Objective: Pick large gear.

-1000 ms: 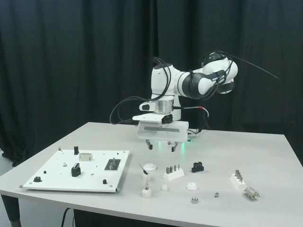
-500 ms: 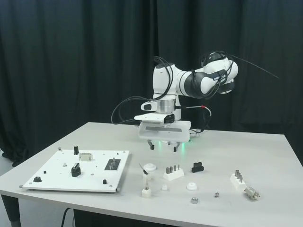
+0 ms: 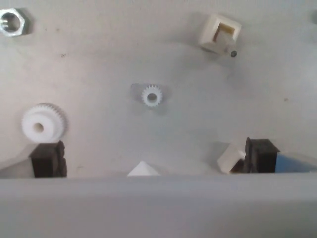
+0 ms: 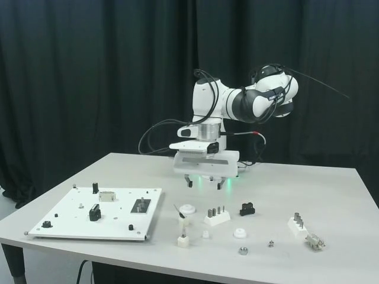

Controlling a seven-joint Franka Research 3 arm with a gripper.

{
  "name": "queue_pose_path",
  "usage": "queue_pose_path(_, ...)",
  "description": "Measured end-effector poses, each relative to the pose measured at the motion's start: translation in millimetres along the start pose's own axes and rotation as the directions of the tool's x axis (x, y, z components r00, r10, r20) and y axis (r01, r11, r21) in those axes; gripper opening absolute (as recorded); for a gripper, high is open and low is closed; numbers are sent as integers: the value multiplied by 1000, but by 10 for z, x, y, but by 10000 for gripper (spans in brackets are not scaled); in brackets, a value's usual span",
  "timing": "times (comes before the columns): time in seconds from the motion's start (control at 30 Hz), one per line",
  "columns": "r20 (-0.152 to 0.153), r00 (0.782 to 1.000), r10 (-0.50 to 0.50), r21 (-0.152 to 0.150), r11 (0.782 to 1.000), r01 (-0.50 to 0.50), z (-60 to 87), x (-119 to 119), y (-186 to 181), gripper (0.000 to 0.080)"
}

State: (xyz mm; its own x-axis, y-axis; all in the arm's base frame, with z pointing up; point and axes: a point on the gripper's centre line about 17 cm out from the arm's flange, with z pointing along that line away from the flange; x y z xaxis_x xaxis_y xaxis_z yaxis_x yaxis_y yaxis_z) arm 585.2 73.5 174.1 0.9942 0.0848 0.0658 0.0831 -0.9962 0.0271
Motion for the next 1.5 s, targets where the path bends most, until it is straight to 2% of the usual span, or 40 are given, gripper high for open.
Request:
queue_pose_path(0.33, 33, 999, -36, -38, 999, 37, 0, -86, 186, 800)
queue_pose_path(0.53, 46, 998, -48, -37, 998, 50, 29, -166, 287, 800)
queue_pose_path(0.7, 63, 996, -66, -24, 997, 68, 77, -286, 364, 800)
queue_pose_path(1.07, 118, 988, -101, 34, 995, 97, 233, -681, 458, 800)
queue_pose_path(1.27, 129, 987, -96, 51, 995, 91, 314, -867, 522, 800)
queue_pose_path(1.5, 123, 987, -100, 57, 994, 94, 415, -1028, 628, 800)
